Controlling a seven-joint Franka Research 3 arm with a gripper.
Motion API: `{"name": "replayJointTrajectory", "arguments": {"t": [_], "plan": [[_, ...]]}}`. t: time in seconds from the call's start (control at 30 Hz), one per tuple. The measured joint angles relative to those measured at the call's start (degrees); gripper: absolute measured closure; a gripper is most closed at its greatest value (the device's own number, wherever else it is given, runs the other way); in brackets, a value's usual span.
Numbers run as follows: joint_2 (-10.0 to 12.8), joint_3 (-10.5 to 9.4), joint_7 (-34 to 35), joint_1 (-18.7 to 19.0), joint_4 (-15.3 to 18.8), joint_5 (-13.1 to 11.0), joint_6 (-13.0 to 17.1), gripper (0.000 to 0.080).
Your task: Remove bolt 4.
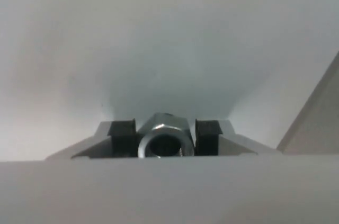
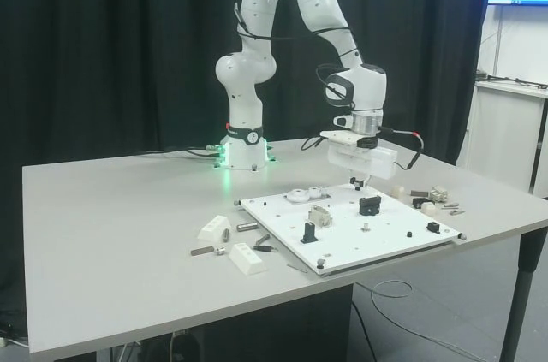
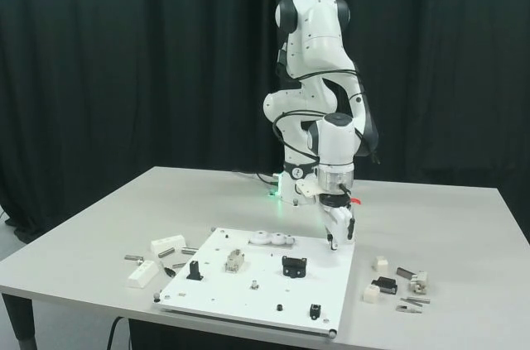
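Hex-headed metal bolt (image 1: 163,138) between jaws

Even, bright room light against black curtains; blurred, dim wrist view, soft shadows.

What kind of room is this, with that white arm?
Probably a robotics lab: a robot arm bolted on a grey table, a white board of small parts, and black curtains behind.

One white arm (image 3: 319,77) stood on one grey table (image 2: 103,216); one white board (image 3: 248,292) lay on it; two white blocks (image 2: 214,228) lay beside the board on one side; three black brackets (image 3: 295,266) stood on the board; two white round pieces (image 3: 273,240) sat near its far edge; one bolt (image 1: 161,139) sat between two fingers (image 1: 123,135).
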State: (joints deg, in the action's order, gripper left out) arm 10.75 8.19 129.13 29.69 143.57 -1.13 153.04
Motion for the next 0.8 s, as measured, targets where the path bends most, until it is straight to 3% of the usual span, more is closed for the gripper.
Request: {"name": "replayJointTrajectory", "arguments": {"t": [0.4, 0.8], "plan": [[0.0, 0.05, -1.0, 0.0, 0.1, -0.7, 0.3, 0.0565], [0.0, -0.09, -10.5, 0.0, 0.1, 0.2, 0.1, 0.0565]]}}
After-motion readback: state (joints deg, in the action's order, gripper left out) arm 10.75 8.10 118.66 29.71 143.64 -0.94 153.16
